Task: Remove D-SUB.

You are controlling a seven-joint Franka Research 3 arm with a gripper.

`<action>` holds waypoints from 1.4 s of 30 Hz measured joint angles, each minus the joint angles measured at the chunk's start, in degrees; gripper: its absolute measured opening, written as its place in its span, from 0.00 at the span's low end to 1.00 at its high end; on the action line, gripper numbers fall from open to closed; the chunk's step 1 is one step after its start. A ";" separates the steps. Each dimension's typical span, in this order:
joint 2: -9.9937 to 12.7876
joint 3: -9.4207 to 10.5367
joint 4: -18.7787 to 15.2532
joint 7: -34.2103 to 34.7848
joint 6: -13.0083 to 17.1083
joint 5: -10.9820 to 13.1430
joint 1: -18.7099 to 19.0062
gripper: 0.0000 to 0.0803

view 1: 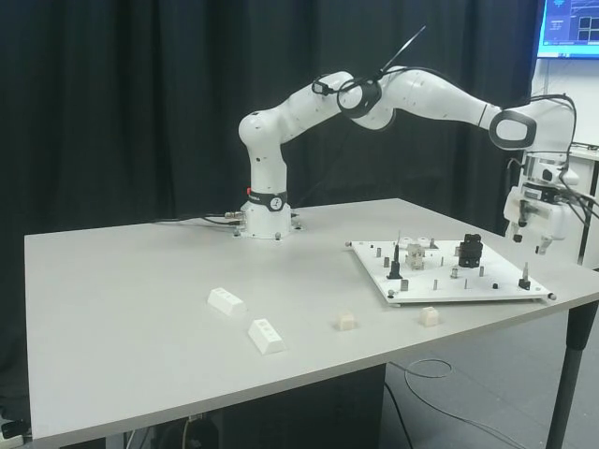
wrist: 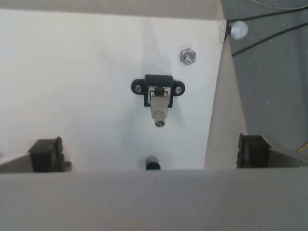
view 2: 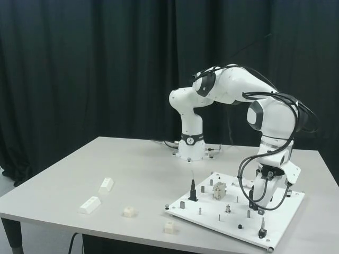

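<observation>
Currently your gripper (wrist: 149,154) hangs with fingers (wrist: 45,154) spread wide and holding nothing, above the far end of the white board (wrist: 72,86) on the counter (view 1: 140,281). D-SUB connector (wrist: 158,101) sits plugged in its black bracket on the board, between the fingers and well below them, beside a hex nut (wrist: 187,56).

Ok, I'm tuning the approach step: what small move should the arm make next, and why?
Probably lower straight down with the fingers open. In the wrist view the gripper is open and hangs above the white board. The grey plug in its black mount lies roughly midway between the fingers, not yet touched.
</observation>
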 joint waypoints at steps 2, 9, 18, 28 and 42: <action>-0.12 -0.02 0.00 0.00 -0.22 0.00 0.00 1.00; -0.42 -0.08 0.00 0.00 -0.72 0.00 0.00 1.00; -0.70 -0.08 0.00 0.00 -1.02 0.00 0.00 1.00; -0.99 -0.08 0.00 0.01 -1.27 0.00 0.08 1.00; -1.09 -0.18 0.05 0.13 -1.28 0.00 0.12 1.00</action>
